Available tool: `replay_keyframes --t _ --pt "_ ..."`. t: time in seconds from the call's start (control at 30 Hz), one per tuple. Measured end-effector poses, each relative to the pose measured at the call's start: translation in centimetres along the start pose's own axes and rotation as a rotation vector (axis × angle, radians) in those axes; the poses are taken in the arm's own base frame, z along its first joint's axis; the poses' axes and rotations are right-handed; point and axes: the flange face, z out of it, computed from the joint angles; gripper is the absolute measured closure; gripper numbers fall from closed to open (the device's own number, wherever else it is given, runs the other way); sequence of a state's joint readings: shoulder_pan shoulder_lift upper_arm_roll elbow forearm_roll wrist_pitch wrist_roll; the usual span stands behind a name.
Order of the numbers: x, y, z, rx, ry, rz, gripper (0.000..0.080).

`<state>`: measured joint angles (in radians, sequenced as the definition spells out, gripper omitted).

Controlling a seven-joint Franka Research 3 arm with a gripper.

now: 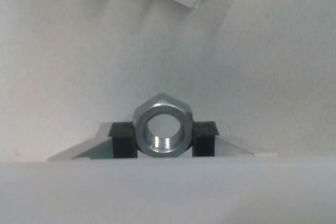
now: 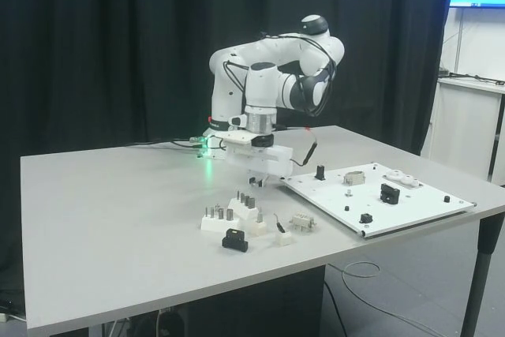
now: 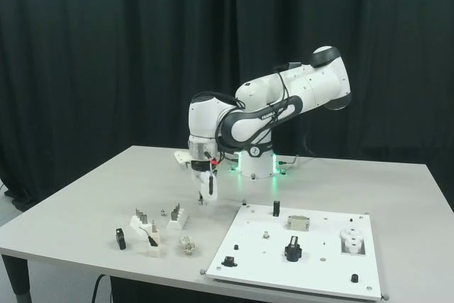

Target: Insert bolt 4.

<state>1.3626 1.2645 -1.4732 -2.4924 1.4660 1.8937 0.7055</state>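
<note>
Metal hex bolt (image 1: 161,129), seen end-on in the wrist view with its threaded bore facing the camera, sits clamped between the two black fingers (image 1: 124,141) of the end effector (image 1: 161,141). Grey worktop (image 2: 102,203) lies beneath. In the room views the end effector (image 3: 203,199) hangs above the worktop, just past the white bolt holders (image 2: 237,211), beside the white assembly board (image 3: 312,246). Farther back stands the white arm (image 3: 284,104), green light at its base (image 3: 245,168).

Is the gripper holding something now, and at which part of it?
Yes: the gripper holds a grey hex nut, its black fingers pressing two opposite sides.
</note>
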Motion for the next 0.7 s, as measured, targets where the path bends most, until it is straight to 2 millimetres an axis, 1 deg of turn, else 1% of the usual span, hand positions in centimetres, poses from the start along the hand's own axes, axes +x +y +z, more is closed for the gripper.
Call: replay_keyframes --t 0.3,0.7 --pt "0.0 -0.3 -1.1 0.004 0.016 -0.004 0.0578" --pt "0.1 -0.4 -1.2 0.005 0.019 -0.004 0.0578"
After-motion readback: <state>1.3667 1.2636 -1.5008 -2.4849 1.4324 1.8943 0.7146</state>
